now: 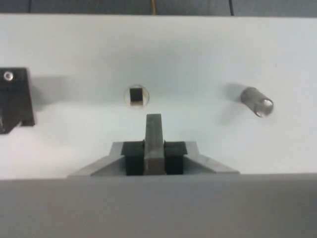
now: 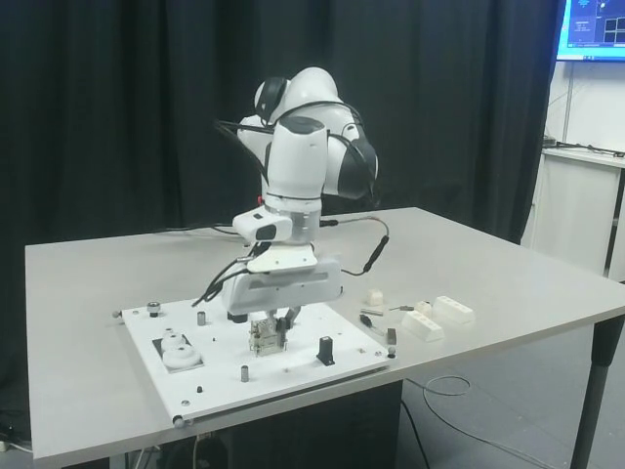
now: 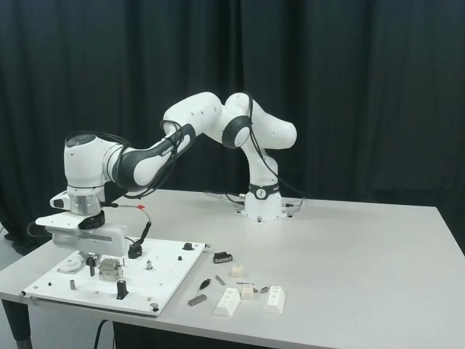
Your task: Place square peg 3.
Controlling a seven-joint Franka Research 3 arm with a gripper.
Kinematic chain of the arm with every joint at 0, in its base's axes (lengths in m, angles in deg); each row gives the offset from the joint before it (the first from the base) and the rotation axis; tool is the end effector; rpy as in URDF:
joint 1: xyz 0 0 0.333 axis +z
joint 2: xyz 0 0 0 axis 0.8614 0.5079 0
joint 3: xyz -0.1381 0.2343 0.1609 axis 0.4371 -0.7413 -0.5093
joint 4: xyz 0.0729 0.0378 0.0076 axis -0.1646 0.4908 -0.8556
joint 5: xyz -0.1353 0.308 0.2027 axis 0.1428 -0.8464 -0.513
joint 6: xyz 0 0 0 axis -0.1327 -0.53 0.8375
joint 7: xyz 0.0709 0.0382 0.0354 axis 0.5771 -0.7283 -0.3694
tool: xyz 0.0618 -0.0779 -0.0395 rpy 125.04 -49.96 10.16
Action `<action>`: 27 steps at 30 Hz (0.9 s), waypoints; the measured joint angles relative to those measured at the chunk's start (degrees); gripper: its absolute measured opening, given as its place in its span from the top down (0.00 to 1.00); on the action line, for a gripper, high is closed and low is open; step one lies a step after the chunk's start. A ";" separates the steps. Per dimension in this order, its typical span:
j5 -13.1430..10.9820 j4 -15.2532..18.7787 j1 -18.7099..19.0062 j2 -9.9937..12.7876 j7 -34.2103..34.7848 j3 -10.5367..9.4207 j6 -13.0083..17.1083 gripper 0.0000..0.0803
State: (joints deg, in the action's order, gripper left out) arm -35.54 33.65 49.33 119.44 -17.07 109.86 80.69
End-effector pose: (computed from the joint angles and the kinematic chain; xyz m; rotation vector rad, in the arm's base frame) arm 0.7217 -0.3163 0.2773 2.8471 -1.1052 -0.0078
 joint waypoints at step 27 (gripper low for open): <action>0.42 -0.11 0.07 -0.94 -0.88 0.03 -0.76 0.91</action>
State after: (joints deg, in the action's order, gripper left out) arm -35.12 33.54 49.40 118.50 -17.95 109.89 79.93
